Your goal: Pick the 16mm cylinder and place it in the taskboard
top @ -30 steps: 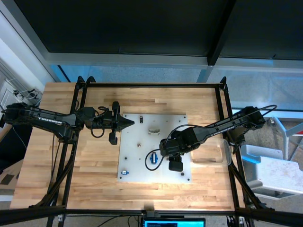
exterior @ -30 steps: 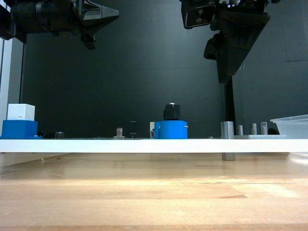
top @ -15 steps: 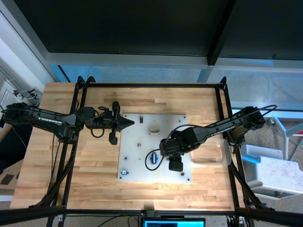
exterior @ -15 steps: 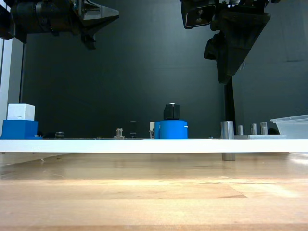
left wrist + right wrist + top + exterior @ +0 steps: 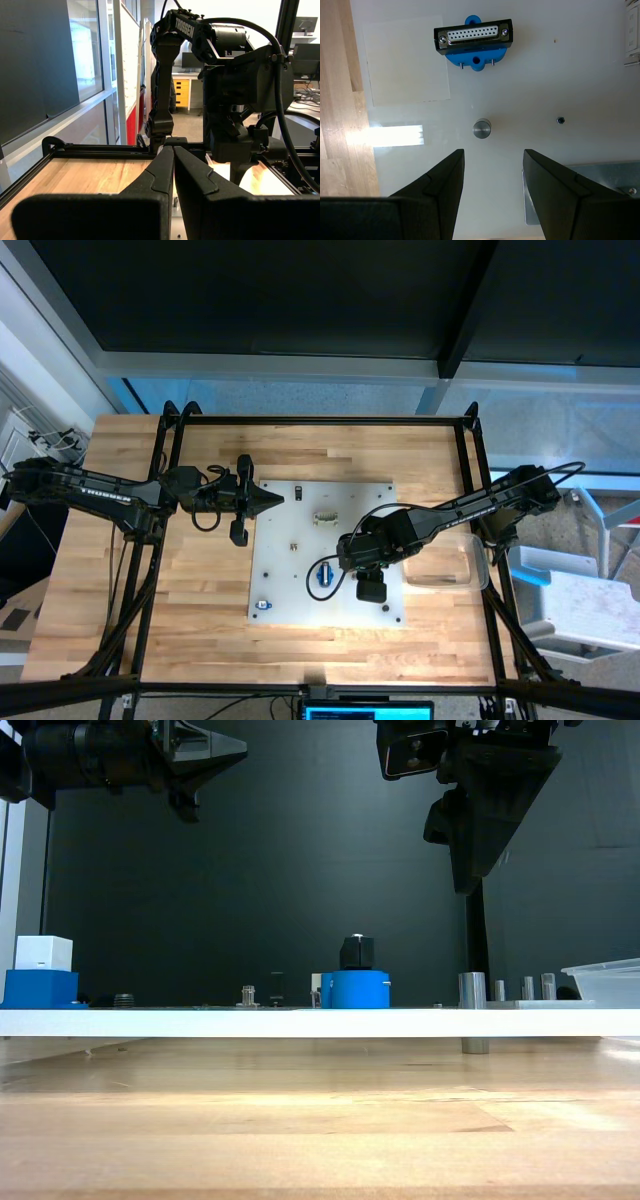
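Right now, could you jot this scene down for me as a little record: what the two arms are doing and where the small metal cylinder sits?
Left gripper: shut, holding nothing, held high over the board's left edge
Right gripper: open, holding nothing, hovering above the board
Small grey metal cylinder: upright on the flat white square taskboard, below the right gripper, untouched
Blue fitting with black pin connector: on the board, apart from the cylinder
Clear plastic bin: on the wooden table, beside the board's right edge

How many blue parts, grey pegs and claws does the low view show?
Blue plastic parts: 2 (square block, round fitting)
Upright grey metal pegs: 4
Claws: 2 (left claw shut, high left; right claw open, high above leftmost peg)
Total: 8
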Controlling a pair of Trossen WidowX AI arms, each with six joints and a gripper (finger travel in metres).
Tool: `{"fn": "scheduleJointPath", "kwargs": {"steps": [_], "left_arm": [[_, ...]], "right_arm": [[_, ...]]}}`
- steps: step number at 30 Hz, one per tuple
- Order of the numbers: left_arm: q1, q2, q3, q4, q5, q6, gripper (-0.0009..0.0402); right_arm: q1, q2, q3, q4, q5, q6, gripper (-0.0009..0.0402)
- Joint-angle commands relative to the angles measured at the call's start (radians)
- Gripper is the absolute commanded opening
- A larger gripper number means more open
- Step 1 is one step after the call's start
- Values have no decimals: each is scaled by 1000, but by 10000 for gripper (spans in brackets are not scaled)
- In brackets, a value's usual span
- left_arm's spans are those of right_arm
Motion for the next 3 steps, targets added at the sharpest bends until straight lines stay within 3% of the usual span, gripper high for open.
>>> {"fn": "scheduleJointPath", "kwargs": {"steps": [1,3], "left_arm": [[0,0,0,0,0,0,0],[0,0,0,0,0,0,0]], "right_arm": [[0,0,0,0,0,0,162],[0,0,0,0,0,0,162]]}}
